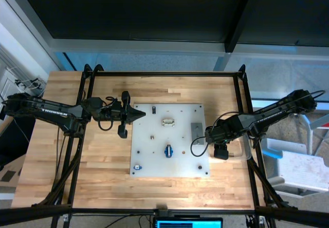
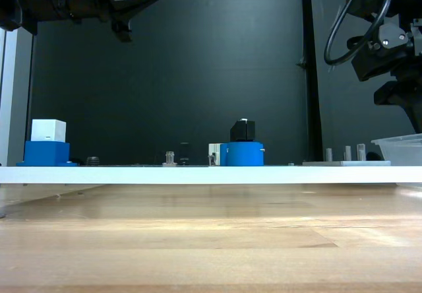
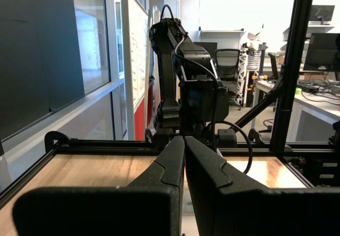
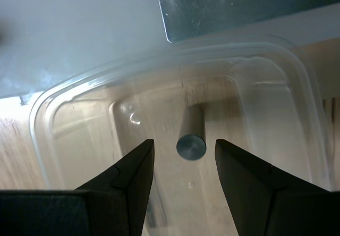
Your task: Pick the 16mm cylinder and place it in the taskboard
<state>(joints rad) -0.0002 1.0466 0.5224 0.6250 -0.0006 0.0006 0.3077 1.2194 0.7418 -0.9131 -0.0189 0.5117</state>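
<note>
The right gripper (image 4: pixel 184 143) hangs over the tray (image 4: pixel 69 95), jaws wide either side of the cylinder (image 4: pixel 191 143), apparently lined up to grasp it. The left gripper (image 3: pixel 184 138), jaws pinched together, sits high by the board's (image 1: pixel 154 161) edge, likely to keep clear.

High view: right pincer (image 1: pixel 221 155) hides 16mm cylinder (image 4: pixel 191 145).

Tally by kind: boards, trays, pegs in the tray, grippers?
Taskboard: 1
Clear tray: 1
16mm cylinder: 1, in the tray
Grippers: 2; left gripper shut, raised at the taskboard's left edge; right gripper open over the cylinder
Total: 5
</note>
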